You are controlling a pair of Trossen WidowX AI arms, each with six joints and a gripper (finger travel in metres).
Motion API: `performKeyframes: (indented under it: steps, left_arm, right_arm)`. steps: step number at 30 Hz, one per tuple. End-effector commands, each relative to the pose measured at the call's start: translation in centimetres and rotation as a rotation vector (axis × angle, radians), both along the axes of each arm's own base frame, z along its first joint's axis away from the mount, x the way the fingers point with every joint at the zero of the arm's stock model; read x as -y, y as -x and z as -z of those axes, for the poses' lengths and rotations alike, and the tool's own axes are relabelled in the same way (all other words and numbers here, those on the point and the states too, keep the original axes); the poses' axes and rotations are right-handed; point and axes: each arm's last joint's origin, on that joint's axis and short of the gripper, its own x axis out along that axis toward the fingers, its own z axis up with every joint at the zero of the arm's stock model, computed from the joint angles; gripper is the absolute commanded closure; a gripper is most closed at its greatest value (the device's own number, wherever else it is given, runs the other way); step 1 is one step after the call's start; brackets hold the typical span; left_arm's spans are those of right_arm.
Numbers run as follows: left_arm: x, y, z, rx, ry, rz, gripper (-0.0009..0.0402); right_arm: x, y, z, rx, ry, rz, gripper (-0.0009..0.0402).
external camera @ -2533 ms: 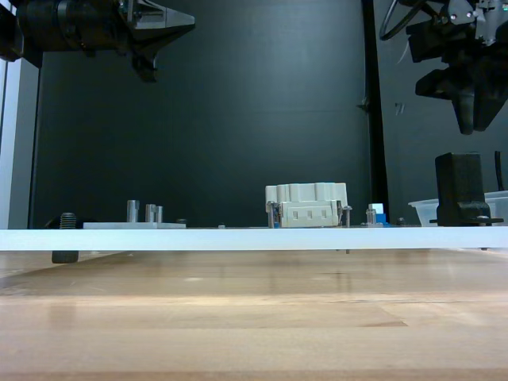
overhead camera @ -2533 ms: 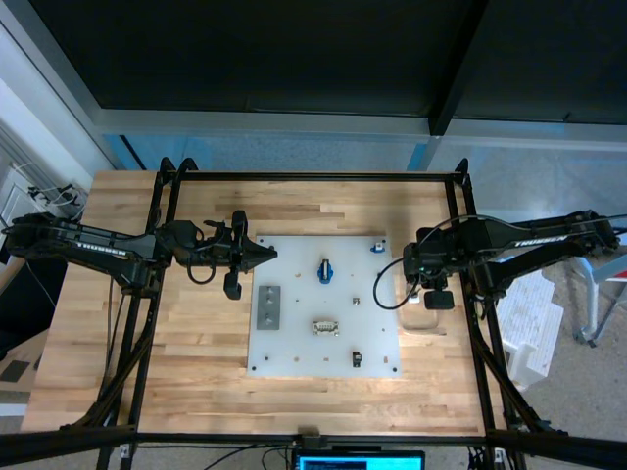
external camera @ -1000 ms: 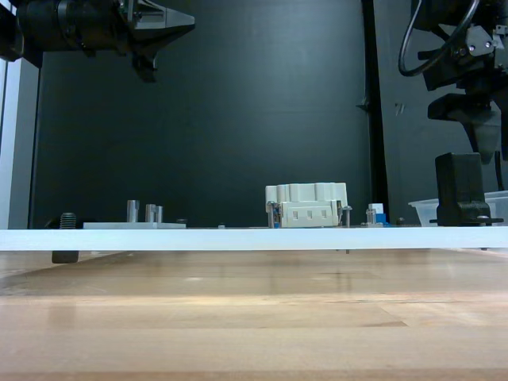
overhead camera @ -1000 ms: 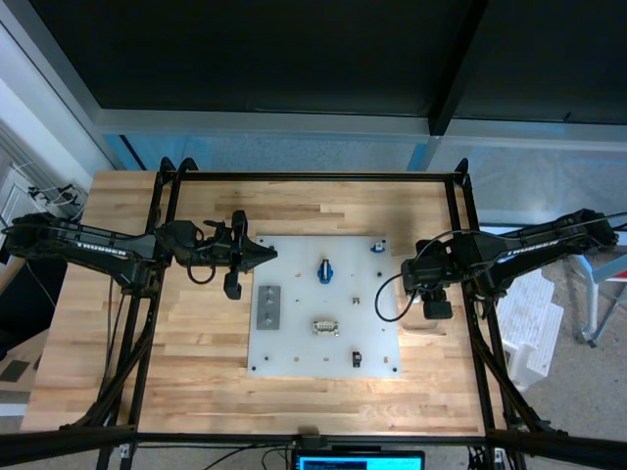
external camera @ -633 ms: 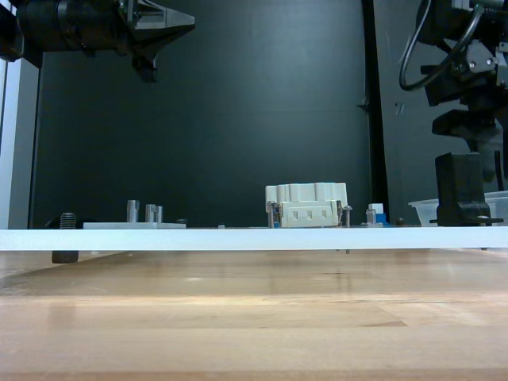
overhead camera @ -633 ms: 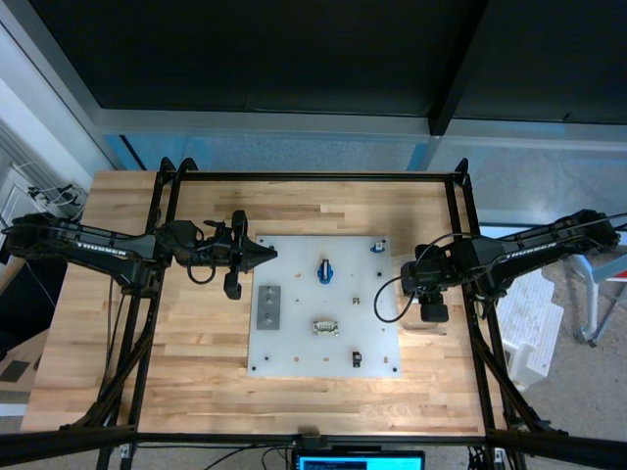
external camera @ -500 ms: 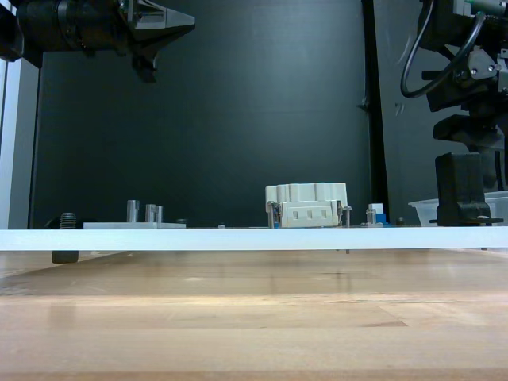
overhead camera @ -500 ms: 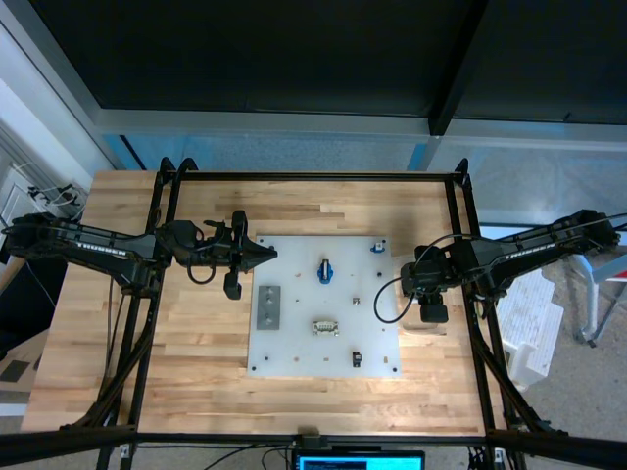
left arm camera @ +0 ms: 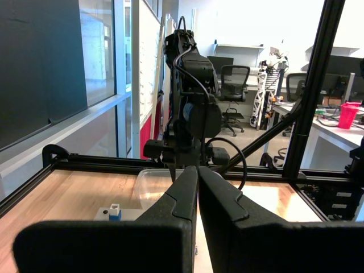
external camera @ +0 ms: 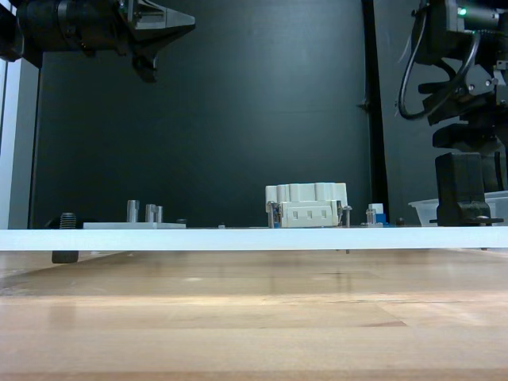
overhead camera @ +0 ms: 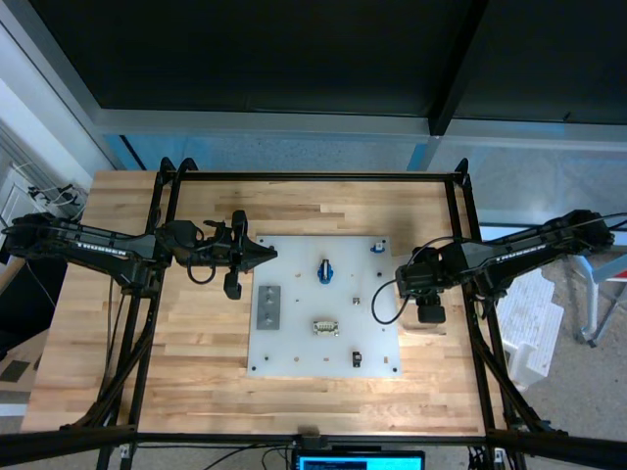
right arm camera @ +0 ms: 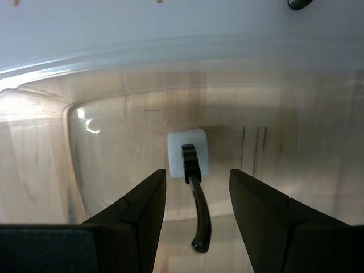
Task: Pick the USB connector and install on taskboard
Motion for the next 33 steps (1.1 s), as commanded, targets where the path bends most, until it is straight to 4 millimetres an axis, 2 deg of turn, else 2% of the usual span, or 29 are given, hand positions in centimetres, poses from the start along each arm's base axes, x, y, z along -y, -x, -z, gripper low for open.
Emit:
performKeyframes:
  steps: [1,17,33]
  left_arm:
    - [0.0,0.0,0.0,0.0,0.0,0.0,0.0393]
    - [0.0,0.0,0.0,0.0,0.0,0.0,0.0393]
    - [0.0,0.0,0.0,0.0,0.0,0.0,0.0393]
  right_arm:
    - [0.0,-0.2,0.4,-0.021,0.003,0.0,0.024]
    - [-0.1,-0.9,1.2,-0.043,0.002,-0.005,0.0243]
    - [-0.2,-1.0,1.5,-0.062,-0.019,-0.015,0.0329]
